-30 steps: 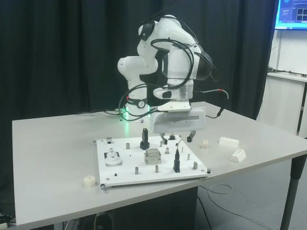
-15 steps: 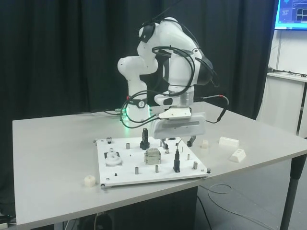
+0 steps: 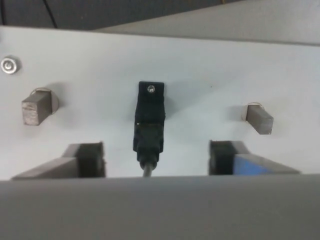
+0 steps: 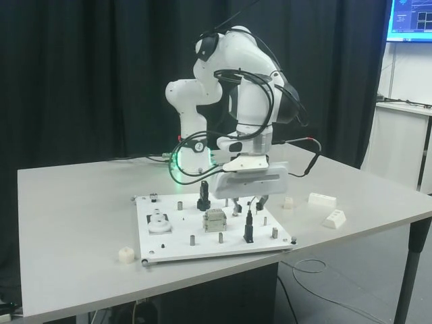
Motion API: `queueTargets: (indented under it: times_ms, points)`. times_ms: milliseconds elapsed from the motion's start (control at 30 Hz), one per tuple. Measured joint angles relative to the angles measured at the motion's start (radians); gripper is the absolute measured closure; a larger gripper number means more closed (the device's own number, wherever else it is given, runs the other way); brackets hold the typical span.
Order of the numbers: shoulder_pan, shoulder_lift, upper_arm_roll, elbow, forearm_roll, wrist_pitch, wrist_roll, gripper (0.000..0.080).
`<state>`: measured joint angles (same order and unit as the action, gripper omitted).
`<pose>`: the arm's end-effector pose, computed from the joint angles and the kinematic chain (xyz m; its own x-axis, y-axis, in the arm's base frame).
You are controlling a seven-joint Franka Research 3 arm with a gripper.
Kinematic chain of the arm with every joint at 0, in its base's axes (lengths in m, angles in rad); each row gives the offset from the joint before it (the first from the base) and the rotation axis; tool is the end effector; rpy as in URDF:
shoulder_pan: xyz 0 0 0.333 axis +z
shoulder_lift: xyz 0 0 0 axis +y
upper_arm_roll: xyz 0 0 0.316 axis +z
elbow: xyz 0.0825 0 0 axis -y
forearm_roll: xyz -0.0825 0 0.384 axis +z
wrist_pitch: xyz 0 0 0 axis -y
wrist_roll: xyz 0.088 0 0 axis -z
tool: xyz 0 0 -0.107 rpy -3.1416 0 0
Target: Remove USB.
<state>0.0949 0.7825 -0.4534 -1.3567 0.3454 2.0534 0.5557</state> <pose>0.7132 -0.1689 0.2857 0.5726 -0.8198 0.0010 -0.8198 -0.5725 0.0116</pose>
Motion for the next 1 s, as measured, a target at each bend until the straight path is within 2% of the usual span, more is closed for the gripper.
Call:
queueTargets:
  times_ms: [133, 167, 300, 333, 600, 633, 1000]
  points:
    - [-0.005, 0.001, 0.000, 0.000, 0.000, -0.005, 0.000, 0.0282]
    - [-0.006, 0.001, 0.000, 0.000, 0.000, -0.006, 0.000, 0.0486]
    - [-0.008, 0.001, 0.000, 0.000, 0.001, -0.013, 0.000, 0.0486]
    - [-0.008, 0.001, 0.001, 0.001, 0.002, -0.015, 0.000, 0.0648]
    - [-0.008, 0.001, 0.008, 0.014, 0.002, -0.029, 0.004, 0.0648]
    - [-0.007, 0.001, 0.009, 0.015, 0.002, -0.032, 0.005, 0.0776]
    - [-0.008, 0.001, 0.015, 0.020, 0.001, -0.036, 0.017, 0.0776]
